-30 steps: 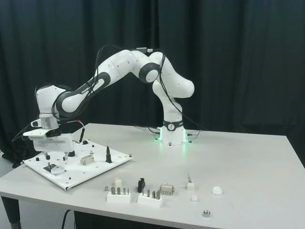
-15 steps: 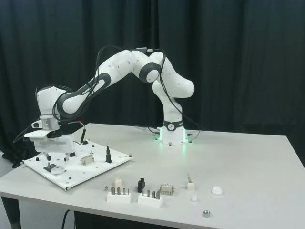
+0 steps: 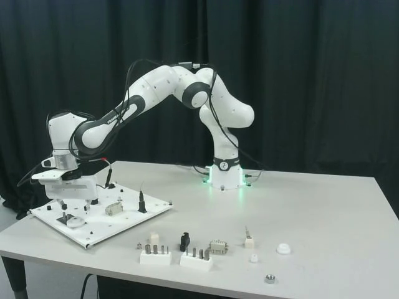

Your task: Pick BNC.

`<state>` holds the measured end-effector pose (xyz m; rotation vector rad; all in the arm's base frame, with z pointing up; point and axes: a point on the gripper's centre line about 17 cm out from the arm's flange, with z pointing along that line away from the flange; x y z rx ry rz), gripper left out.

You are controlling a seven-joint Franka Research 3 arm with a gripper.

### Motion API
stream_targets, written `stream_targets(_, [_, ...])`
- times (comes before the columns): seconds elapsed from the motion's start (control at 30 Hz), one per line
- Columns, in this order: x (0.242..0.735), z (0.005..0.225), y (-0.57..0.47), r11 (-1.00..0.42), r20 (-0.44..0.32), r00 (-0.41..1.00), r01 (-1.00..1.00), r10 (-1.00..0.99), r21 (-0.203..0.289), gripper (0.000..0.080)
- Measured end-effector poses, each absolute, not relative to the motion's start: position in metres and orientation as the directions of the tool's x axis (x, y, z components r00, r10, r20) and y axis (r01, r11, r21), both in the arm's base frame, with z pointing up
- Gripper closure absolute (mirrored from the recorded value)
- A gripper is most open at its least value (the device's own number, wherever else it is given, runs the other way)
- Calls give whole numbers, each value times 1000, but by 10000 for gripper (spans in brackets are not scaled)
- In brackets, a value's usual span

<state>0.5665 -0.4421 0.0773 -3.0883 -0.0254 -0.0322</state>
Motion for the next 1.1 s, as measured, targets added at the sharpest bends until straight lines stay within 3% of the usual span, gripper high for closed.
stream_targets(0.53, [569, 75, -434, -998, 17, 1000, 25, 24, -58, 3])
stream_targets(1.1, [586, 76, -375, -994, -3, 1000, -1, 0, -113, 3])
